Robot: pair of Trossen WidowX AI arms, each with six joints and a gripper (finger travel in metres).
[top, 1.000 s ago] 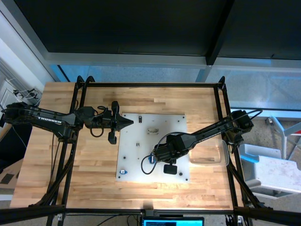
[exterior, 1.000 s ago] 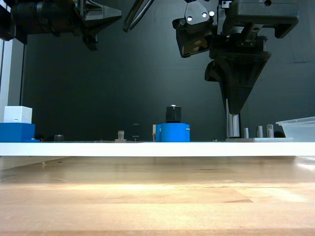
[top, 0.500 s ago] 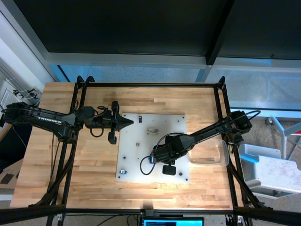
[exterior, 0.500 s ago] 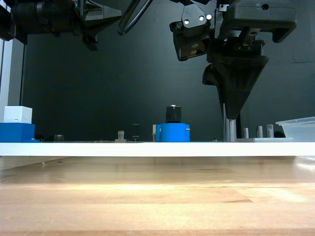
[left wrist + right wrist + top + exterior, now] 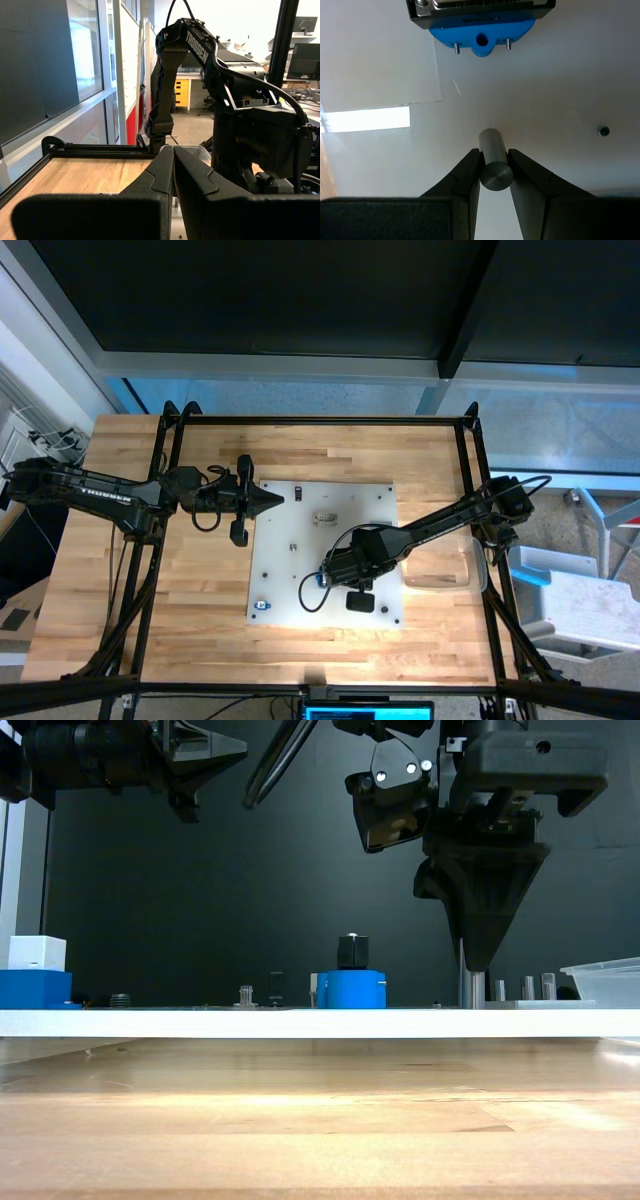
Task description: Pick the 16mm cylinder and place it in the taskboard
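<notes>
Jaws of right gripper (image 5: 477, 958) clamped on 16mm cylinder (image 5: 494, 161), a fingertip on either side. Low view: cylinder upright, long axis vertical, lower end down at taskboard (image 5: 560, 75). Wrist view adds blue fitting (image 5: 481, 35) nearby. High view hides cylinder under arm. Left gripper (image 5: 173, 162) up over taskboard's left edge, jaws pressed together, empty.

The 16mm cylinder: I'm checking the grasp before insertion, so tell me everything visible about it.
The 16mm cylinder is a smooth, grey, metallic-looking round peg with a flat end face. It stands upright, pinched between the right gripper's fingers, its lower end at the white taskboard, near the blue part. Whether it sits in a hole cannot be told. The left gripper, shut, hangs apart at the board's left edge.
</notes>
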